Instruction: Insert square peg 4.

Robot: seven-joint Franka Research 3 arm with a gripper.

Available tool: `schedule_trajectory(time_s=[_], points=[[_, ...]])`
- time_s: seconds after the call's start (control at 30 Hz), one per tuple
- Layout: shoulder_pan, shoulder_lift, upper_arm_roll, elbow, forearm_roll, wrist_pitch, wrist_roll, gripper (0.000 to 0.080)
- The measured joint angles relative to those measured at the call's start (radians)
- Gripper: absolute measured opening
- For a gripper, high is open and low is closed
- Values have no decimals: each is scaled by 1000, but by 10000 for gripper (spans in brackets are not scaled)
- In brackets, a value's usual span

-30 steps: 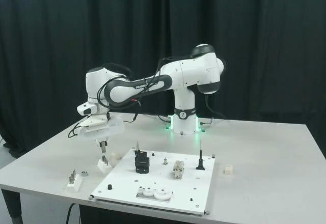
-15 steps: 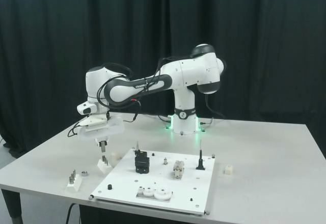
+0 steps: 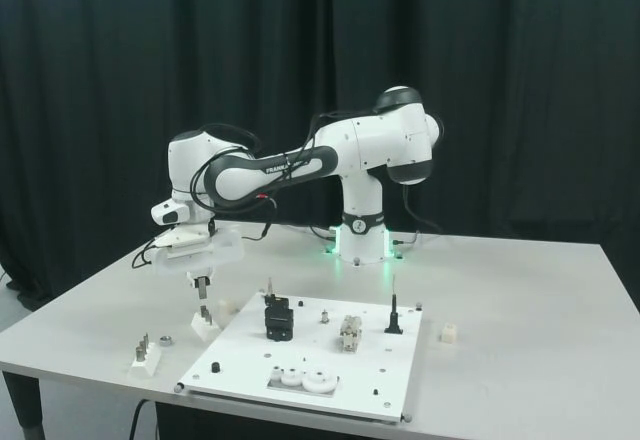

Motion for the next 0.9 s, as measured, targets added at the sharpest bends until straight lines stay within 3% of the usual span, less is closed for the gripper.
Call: schedule_trajectory(time_s=[0.9], points=[[40, -8, -21, 5, 2, -25, 111, 155]])
